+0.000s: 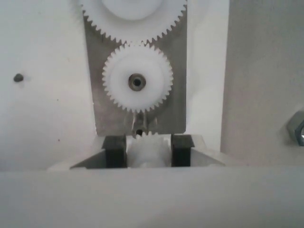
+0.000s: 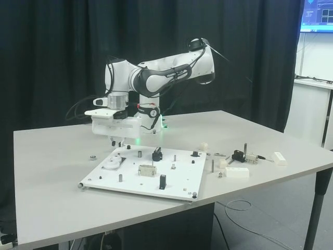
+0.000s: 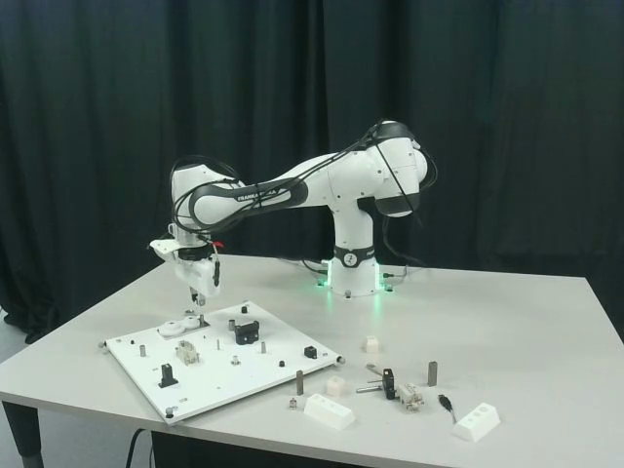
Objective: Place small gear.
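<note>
In the wrist view the two black fingers (image 1: 115, 151) are clamped on the small gear (image 1: 148, 148), a white toothed wheel held between them. Only its toothed rim and part of its white body show; the rest is hidden between the fingers and behind the pale gripper body. The gripper (image 1: 148, 151) hangs over a grey plate (image 1: 176, 114). Just beyond the held gear a bare metal peg (image 1: 139, 124) stands on that plate. Past the peg a white middle gear (image 1: 137, 79) sits on its shaft, its teeth meshing with a large gear (image 1: 133, 20) that the frame cuts off.

The room views show none of those teeth. There the gripper (image 2: 117, 141) hovers over the gear corner of the white board (image 2: 182, 179), at the arm's side of the tabletop (image 2: 47, 172), and the held gear is too small to make out. They do show loose white blocks (image 3: 330, 410) near the tabletop's front edge.
</note>
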Robot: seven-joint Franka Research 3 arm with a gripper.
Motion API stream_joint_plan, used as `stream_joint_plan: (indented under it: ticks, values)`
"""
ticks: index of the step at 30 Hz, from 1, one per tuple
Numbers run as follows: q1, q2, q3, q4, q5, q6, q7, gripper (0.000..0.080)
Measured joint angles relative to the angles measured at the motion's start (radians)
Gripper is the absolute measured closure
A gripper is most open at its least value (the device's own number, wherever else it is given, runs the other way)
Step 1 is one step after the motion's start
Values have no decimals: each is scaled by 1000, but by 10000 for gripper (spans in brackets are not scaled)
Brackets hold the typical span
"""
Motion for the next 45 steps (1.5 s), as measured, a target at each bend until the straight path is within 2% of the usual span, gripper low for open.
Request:
stream_joint_plan:
  ticks: [6,10,15,19,25,31,45]
  values:
    - [-1,0,0,2,0,25,-10,606]
    - [-8,0,0,2,0,61,-36,606]
    - [-33,0,6,2,4,98,-118,606]
    - [-66,0,19,4,24,120,-213,606]
    - [-135,0,49,21,64,139,-303,606]
    - [-215,0,86,63,96,139,-348,606]
    - [-381,-7,175,206,95,116,-350,607]
